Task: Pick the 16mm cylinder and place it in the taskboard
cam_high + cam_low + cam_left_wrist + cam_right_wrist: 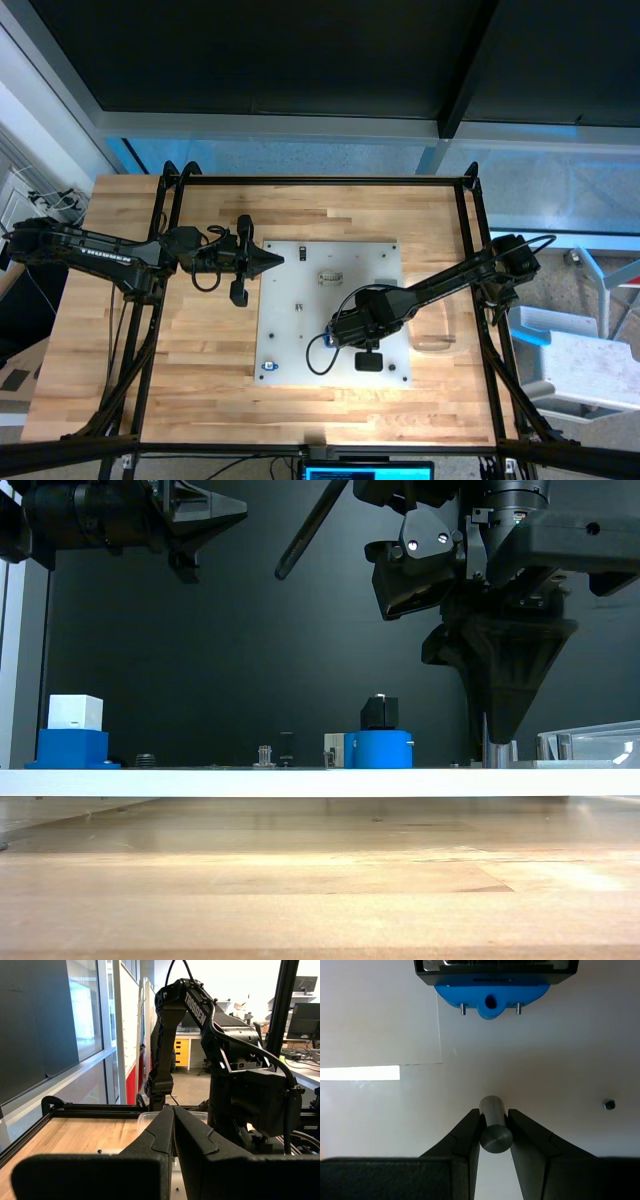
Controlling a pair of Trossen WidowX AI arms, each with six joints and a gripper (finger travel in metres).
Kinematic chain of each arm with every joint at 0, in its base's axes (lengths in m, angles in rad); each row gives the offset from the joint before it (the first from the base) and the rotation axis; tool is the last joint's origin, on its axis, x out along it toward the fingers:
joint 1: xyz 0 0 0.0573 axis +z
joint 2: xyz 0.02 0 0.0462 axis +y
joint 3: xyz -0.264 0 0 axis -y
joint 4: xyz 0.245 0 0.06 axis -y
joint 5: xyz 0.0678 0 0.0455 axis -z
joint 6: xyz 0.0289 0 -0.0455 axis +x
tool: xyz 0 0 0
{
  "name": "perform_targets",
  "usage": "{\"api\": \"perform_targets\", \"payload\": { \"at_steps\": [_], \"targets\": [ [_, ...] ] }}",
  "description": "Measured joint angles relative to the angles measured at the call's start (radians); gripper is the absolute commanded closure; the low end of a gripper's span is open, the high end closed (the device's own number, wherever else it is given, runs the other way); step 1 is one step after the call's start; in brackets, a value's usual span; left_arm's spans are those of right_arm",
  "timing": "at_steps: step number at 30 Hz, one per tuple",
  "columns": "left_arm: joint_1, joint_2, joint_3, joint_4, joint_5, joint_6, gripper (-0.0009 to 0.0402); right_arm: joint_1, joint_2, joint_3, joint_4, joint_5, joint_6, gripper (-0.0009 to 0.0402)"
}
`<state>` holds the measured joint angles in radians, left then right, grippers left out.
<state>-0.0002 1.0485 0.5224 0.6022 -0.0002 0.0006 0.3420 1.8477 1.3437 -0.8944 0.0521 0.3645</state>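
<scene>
Right hand (492, 1119) is closed on the 16mm cylinder (495, 1132), which is pinched between its fingertips. It sits low over the taskboard (300, 330), well inside the edges, with bare white plate around it. A blue fitting (490, 997) stands apart ahead. A clear tray (440, 335) lies past the board's right edge. Left hand (278, 258), fingers pressed together, hangs high at the board's left edge, above the desk (180, 400).

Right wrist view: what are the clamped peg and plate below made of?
Short silvery cylinder peg: looks metal, brushed sheen, machined end. Large white square taskboard: matte, plastic or painted, unclear. Right gripper holds the peg over the board; left gripper, shut, hovers at its left edge.
</scene>
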Motion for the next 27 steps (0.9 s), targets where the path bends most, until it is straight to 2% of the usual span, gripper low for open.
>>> {"api": "perform_targets", "payload": {
  "at_steps": [16,21,27],
  "targets": [
    [0.0,0.0,0.0,0.0,0.0,0.0,0.0393,0.0,0.022,-0.002,0.019,0.0,-0.006,0.0357],
    [0.0,0.0,0.0,0.0,0.0,0.0,0.0393,0.0,0.022,-0.002,0.022,0.0,-0.003,0.0333],
    [0.0,0.0,0.0,0.0,0.0,0.0,0.0393,0.001,0.022,-0.002,0.027,-0.002,0.005,0.0285]
  ]
}}
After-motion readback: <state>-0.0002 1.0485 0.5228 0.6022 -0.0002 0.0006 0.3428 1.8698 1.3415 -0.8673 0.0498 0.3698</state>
